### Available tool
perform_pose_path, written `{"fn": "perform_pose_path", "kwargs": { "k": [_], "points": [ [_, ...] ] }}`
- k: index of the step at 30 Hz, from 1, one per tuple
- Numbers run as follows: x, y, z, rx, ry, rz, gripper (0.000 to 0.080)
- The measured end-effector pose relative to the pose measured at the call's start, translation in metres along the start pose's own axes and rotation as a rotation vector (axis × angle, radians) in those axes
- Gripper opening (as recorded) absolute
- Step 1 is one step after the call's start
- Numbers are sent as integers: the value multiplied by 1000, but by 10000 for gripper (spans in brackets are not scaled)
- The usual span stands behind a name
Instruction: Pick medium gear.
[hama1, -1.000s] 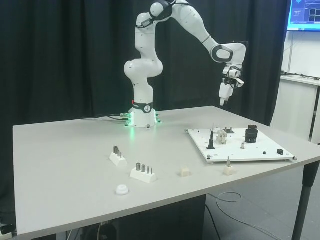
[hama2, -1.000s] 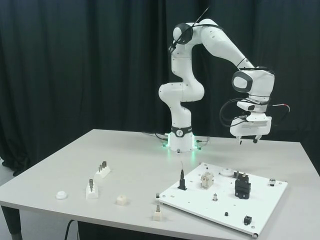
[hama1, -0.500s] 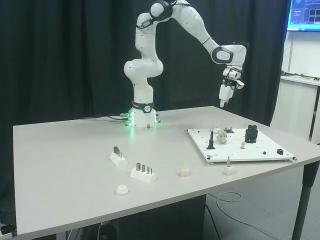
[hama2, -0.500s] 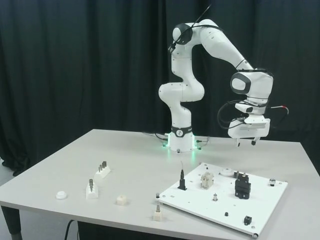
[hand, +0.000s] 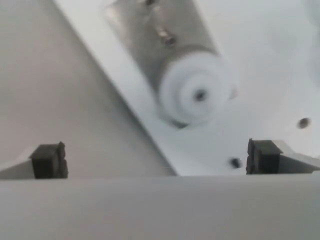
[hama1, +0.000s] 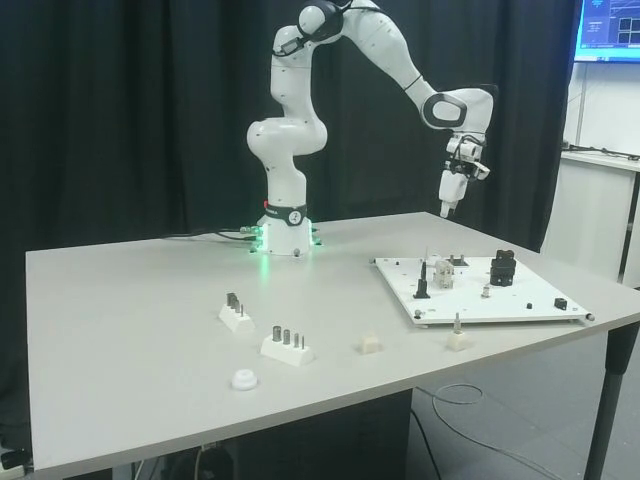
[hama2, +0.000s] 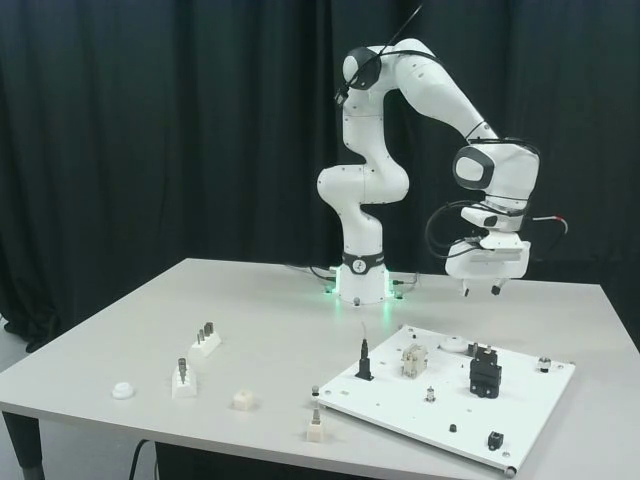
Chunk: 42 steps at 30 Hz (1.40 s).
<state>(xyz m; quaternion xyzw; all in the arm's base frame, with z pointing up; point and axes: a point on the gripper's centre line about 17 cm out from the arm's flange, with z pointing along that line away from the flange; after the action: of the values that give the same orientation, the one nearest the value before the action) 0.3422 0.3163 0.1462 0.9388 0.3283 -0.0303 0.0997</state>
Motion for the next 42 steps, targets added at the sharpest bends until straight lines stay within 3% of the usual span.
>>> {"fn": "perform_pose_path", "kwargs": {
  "k": [9,15,29,42],
  "points": [
    [6,63,6,-55,1,-20,800],
    [8,114,11,-75,3,-29,800],
    [3,232,26,-87,13,-59,800],
    [-8,341,52,-84,12,-89,800]
  ]
}}
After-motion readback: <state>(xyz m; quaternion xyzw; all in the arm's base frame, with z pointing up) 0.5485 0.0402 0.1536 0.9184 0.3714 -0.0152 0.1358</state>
